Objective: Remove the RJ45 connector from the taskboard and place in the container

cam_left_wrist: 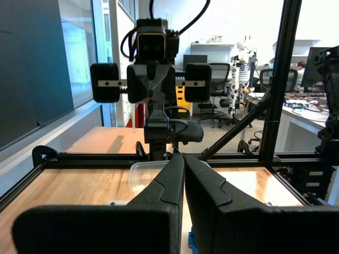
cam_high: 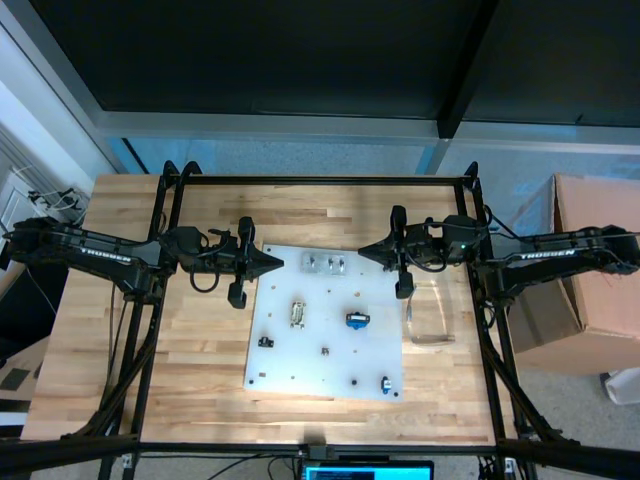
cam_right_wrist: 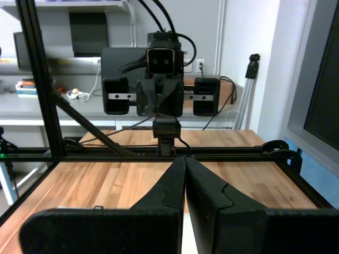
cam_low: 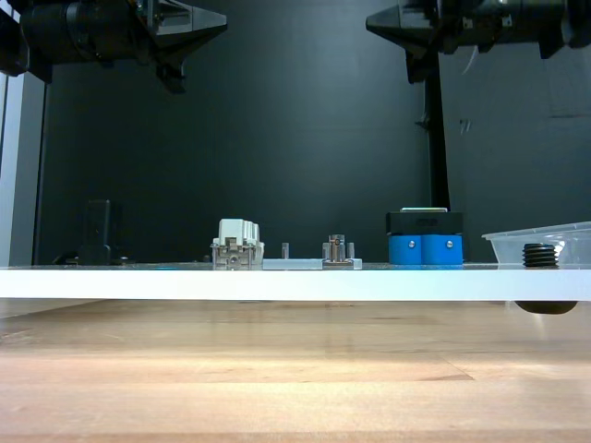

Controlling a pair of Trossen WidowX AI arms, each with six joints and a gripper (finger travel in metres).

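Both arms hang high over the far edge of the white taskboard [cam_high: 325,330], pointing at each other. My left gripper [cam_high: 278,262] [cam_left_wrist: 184,156] is shut, its fingers pressed together with nothing between them. My right gripper [cam_high: 364,252] [cam_right_wrist: 185,157] is likewise shut and holds nothing. On the board stand a grey-white connector block [cam_high: 297,315] [cam_low: 237,245] and a blue block with a black top [cam_high: 357,320] [cam_low: 425,238]. I cannot tell where the RJ45 connector lies. The clear container [cam_high: 430,312] [cam_low: 545,238] sits just right of the board, and I make out no part inside it.
A metal fixture [cam_high: 325,263] sits at the board's far edge. Small black parts [cam_high: 265,342] and a blue piece [cam_high: 387,383] dot its near half. A black threaded knob [cam_low: 541,255] stands at the near right. Black frame rails [cam_high: 320,181] ring the wooden table.
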